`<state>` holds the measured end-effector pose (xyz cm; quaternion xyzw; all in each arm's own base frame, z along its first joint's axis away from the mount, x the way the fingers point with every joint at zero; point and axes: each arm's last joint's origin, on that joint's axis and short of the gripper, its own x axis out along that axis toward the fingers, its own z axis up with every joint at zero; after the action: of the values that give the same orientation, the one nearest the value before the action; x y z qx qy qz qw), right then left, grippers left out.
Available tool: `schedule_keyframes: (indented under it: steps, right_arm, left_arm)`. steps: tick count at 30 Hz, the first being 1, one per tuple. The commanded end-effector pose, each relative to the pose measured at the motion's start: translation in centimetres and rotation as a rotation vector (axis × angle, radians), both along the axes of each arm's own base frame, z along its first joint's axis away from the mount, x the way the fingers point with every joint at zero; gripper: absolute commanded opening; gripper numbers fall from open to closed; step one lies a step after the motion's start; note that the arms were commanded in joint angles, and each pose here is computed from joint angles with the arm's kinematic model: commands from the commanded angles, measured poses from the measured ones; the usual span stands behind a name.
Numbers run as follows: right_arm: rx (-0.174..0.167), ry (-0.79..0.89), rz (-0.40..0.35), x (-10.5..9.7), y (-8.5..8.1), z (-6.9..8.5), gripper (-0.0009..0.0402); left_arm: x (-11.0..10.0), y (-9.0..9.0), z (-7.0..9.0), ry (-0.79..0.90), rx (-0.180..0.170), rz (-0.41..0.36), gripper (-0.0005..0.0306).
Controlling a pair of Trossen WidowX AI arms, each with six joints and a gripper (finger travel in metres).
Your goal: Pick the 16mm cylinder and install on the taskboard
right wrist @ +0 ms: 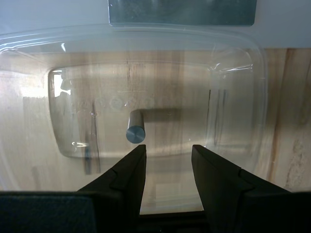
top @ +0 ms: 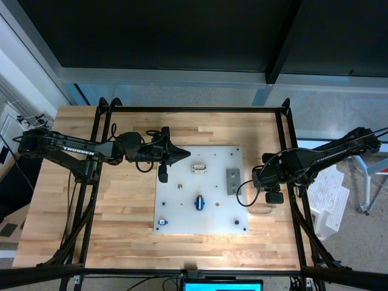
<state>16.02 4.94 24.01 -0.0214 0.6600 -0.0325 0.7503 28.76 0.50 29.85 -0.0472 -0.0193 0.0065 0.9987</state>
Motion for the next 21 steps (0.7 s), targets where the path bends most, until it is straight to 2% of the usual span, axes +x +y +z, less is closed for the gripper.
schedule_keyframes:
  steps: [1,21]
  right_arm:
    - [-0.005,0.016,-0.003,-0.2,0.0,-0.6,0.0128]
    - [0.004,0.000,0.004,-0.3,0.1,-2.6,0.0128]
  left_arm:
    - [0.0,0.0,0.0,0.000,0.000,0.000,0.0000]
    - [0.0,0.0,0.0,0.000,0.000,0.000,0.0000]
